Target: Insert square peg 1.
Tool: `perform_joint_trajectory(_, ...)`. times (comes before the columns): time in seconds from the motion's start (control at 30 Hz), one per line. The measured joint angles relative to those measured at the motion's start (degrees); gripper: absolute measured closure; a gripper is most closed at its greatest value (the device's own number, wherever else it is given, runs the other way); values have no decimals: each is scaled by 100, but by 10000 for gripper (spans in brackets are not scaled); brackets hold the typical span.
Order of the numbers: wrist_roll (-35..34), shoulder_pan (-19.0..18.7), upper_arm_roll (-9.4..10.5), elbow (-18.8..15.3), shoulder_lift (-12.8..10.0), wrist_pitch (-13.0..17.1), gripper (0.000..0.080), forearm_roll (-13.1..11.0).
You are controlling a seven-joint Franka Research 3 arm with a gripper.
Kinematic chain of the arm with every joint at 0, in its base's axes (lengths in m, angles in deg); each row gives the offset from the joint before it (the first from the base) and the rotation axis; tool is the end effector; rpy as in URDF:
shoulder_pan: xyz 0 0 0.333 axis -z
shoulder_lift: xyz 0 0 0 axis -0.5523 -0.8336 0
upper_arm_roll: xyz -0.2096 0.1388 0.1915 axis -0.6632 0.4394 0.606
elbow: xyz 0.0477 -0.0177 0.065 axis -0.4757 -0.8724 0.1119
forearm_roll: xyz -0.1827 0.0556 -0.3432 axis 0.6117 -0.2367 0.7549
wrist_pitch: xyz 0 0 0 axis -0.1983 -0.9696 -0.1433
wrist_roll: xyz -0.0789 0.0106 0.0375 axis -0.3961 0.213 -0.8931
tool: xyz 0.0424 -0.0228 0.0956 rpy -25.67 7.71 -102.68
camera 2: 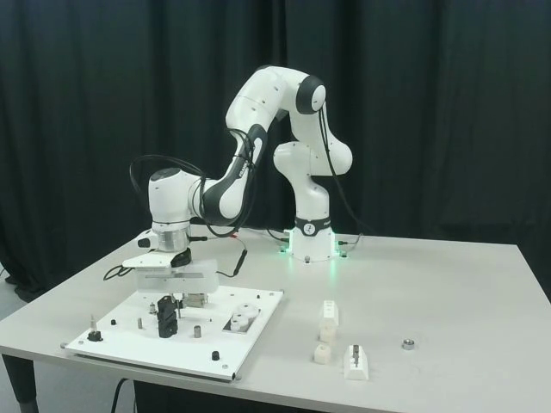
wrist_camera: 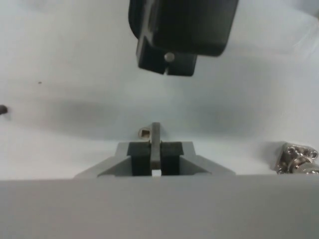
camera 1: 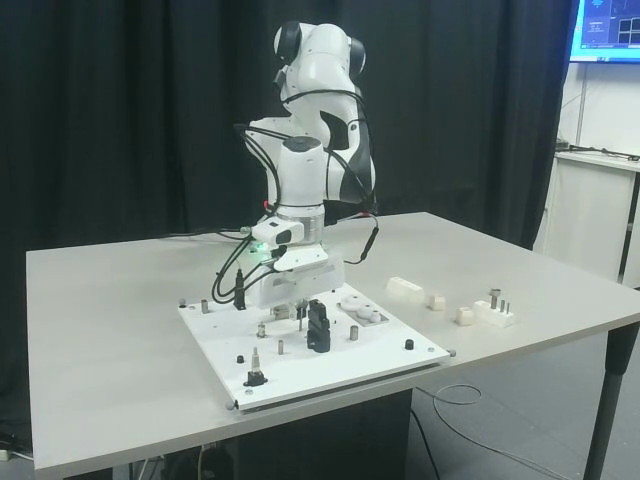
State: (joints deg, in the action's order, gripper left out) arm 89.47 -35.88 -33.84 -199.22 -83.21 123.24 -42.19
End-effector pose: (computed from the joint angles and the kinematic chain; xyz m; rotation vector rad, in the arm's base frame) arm 0.5689 -0.2336 0.2237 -2.9942 0.9312 0.0110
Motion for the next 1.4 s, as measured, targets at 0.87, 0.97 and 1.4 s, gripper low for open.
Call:
perform_joint_trajectory(0.87,0,-15,-25,-1,34,-212,768,8)
perform_joint_trajectory(0.97,0,-17,-25,-1,34,-211,768,8)
perform_joint_trajectory(1.4,0,-17,-25,-5,24,-144,768,8)
